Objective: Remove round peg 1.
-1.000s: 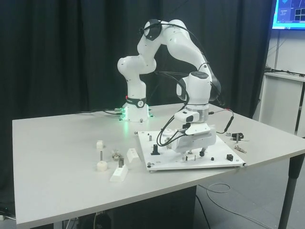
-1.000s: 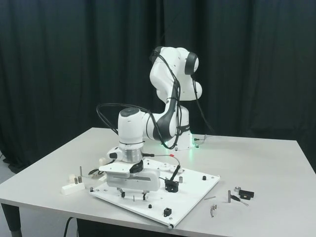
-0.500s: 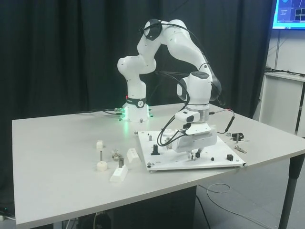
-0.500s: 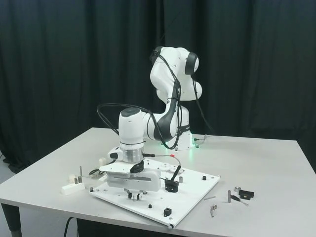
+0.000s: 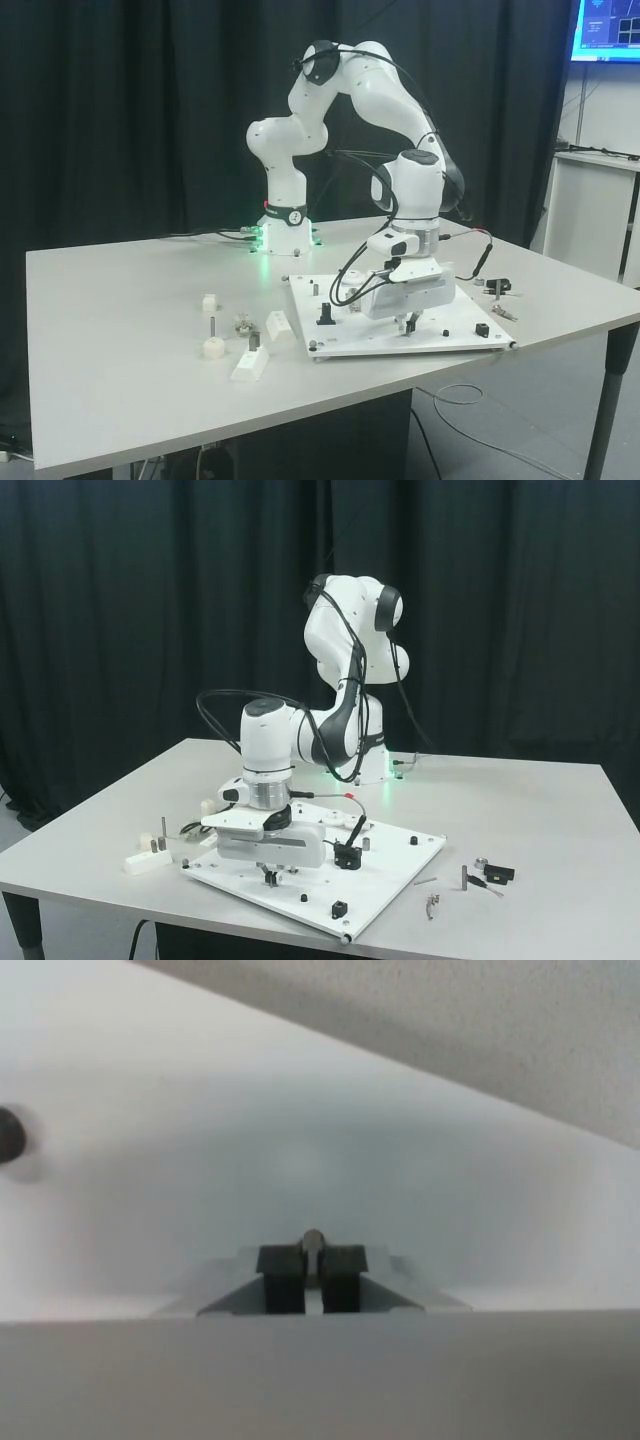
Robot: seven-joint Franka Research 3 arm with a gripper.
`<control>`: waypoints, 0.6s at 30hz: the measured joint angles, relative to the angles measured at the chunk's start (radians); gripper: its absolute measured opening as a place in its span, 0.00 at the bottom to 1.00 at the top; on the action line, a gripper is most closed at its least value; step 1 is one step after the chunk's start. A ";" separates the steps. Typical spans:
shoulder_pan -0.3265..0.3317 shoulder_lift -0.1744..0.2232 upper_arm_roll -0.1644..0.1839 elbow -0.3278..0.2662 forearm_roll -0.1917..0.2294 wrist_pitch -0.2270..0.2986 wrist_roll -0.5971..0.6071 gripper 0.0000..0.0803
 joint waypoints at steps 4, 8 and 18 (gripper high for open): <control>0.000 0.000 0.000 0.000 0.000 0.001 0.000 0.04; 0.000 -0.001 -0.001 0.000 0.000 0.001 0.000 0.04; 0.000 -0.021 -0.005 0.000 -0.002 -0.021 0.000 0.04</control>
